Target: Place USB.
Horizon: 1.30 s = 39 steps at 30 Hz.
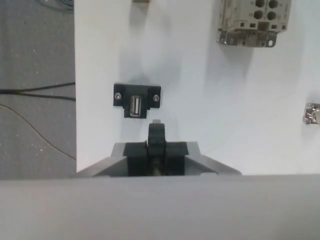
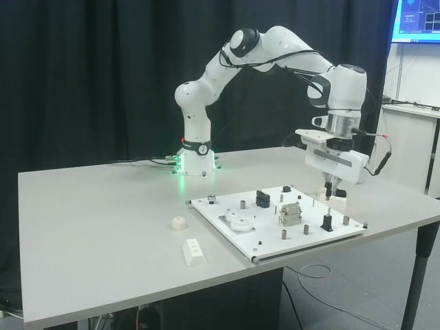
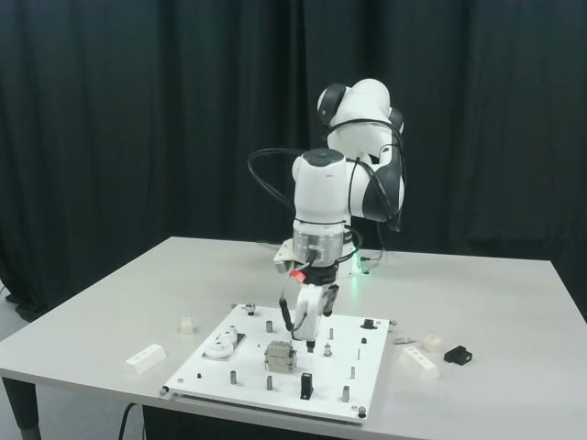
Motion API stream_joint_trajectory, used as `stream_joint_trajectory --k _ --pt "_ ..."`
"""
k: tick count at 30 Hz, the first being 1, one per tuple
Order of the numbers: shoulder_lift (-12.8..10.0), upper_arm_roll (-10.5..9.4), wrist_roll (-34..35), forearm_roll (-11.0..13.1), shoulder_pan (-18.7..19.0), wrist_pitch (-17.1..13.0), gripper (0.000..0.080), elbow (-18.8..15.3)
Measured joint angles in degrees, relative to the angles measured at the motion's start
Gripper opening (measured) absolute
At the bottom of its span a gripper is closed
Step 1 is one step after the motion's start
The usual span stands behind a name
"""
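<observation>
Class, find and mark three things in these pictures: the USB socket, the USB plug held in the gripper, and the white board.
USB socket (image 1: pixel 135 106), wrist view, on its metal opening.
USB plug (image 1: pixel 156 135), wrist view, on its black body.
white board (image 2: pixel 313 237), first room view, on a bare part near its front edge.

White board, black USB socket, grey table, white arm.

- One white robot arm with one two-fingered gripper.
- One grey table.
- One white rectangular board lying on the table.
- One black USB socket block fixed by two small screws.
- One pale multi-hole connector housing on the board.
- One white round disc on the board.
- Two white blocks on the table beside the board in the first room view: one small cube, one long block.
- One small black part lying on the table off the board.
</observation>
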<state>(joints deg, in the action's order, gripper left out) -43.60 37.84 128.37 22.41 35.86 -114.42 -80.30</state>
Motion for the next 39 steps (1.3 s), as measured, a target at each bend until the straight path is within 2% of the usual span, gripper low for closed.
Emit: stream_joint_trajectory --k 39 --pt "0.22 1.39 0.00 0.00 0.87 -0.04 0.0070 -0.73"
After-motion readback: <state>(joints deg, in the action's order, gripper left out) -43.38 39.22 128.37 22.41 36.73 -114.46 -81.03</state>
